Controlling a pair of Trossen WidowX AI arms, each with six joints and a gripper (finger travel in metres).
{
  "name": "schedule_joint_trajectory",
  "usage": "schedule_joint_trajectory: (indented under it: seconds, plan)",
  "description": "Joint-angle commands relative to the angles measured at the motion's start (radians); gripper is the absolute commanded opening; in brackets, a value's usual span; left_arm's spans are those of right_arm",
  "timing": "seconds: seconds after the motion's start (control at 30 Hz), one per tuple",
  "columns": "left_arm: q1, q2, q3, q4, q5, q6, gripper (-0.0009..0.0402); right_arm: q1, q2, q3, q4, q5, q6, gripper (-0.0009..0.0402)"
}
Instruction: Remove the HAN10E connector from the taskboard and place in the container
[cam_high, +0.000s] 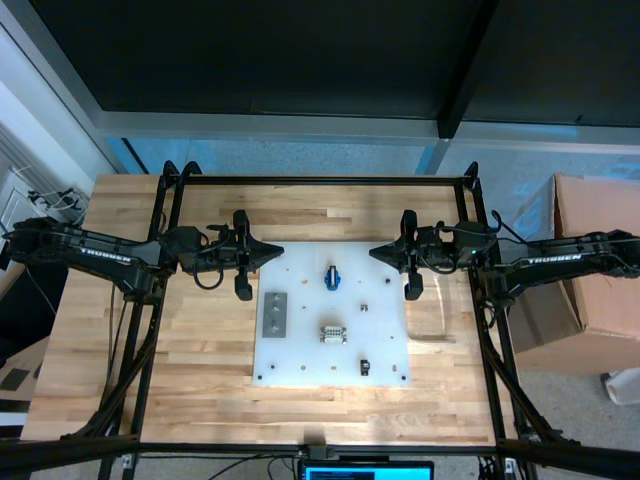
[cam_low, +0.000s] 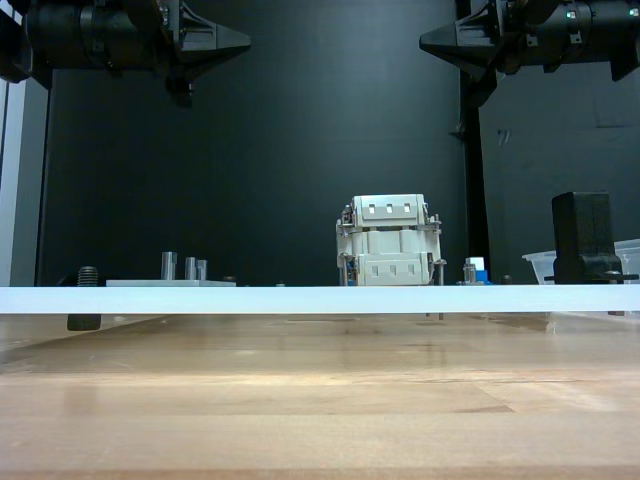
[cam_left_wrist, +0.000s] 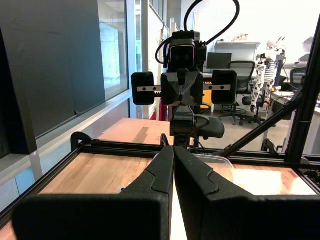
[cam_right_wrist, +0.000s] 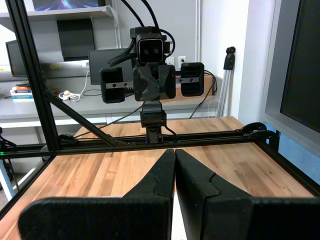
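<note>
- High view: We find the HAN10E connector (cam_high: 334, 334) in its seat near the middle of the white task board (cam_high: 300, 365), with neither hand touching it. The left hand (cam_high: 275, 251) is over the board's far left corner and the right hand (cam_high: 375, 253) over its far right corner. Their tips face each other, well apart. A clear container (cam_high: 440, 318) lies on the counter (cam_high: 180, 360) just beside the board's right edge. A grey plate (cam_high: 274, 313) and a blue part (cam_high: 332, 277) also sit on the board.
- Low view: The HAN10E connector (cam_low: 388, 243) stands upright on the board. The left hand (cam_low: 243, 40) and the right hand (cam_low: 425, 42) both hang high above it, clear of everything.
- Left wrist view: The left hand (cam_left_wrist: 173, 148) has its fingers (cam_left_wrist: 155, 175) pressed together and holds nothing.
- Right wrist view: The right hand (cam_right_wrist: 174, 151) has its fingers (cam_right_wrist: 200, 185) likewise closed tight and is empty.
</note>
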Motion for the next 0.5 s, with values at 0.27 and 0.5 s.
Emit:
schedule_joint_trajectory:
  seconds: [0.27, 0.5]
  plan:
    - [0.0, 0.0, 0.0, -0.002, 0.127, -0.002, 0.0, 0.001, 0.0, 0.0, 0.001, 0.0, 0.0, 0.0]
    - [0.0, 0.0, 0.0, -0.002, 0.127, -0.002, 0.0, 0.0, 0.0, 0.0, 0.002, 0.001, 0.006, 0.0]
